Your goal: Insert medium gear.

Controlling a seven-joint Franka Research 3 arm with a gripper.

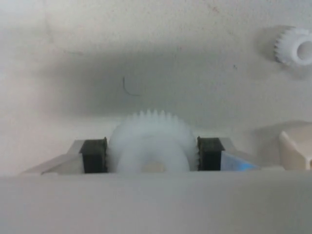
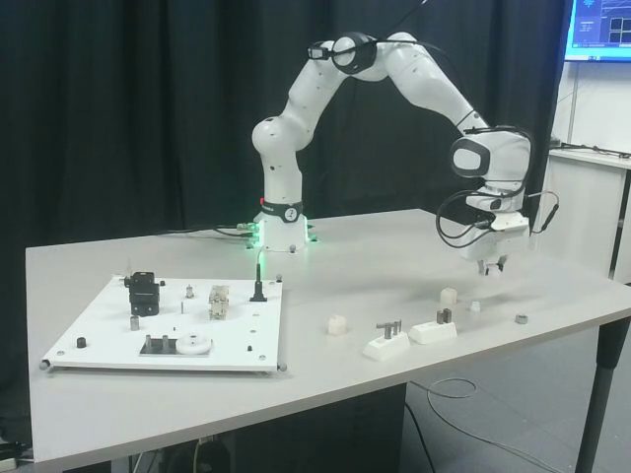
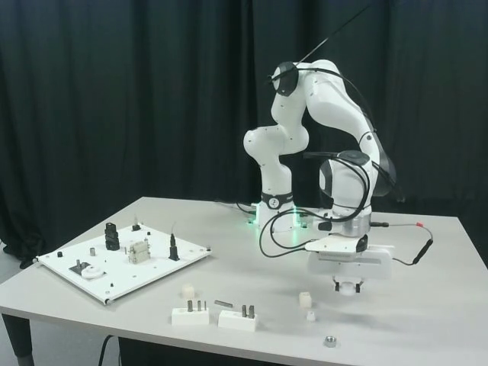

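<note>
The 2-finger gripper (image 1: 153, 155) clamps the white toothed plastic medium gear (image 1: 152, 141) between black pads (image 1: 93, 155), above the grey table (image 3: 427, 259) (a smaller white gear (image 1: 294, 46) lies apart).

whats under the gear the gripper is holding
Only bare grey table lies under the white toothed plastic gear, clamped in the black-padded gripper above the surface. The spot directly beneath is hidden by the gear itself.

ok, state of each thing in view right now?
gripper: shut on the gear, above the table
gear: held between the fingers, off the table
small gear: loose on the table
white board: flat on the table, large gear mounted on it
</note>
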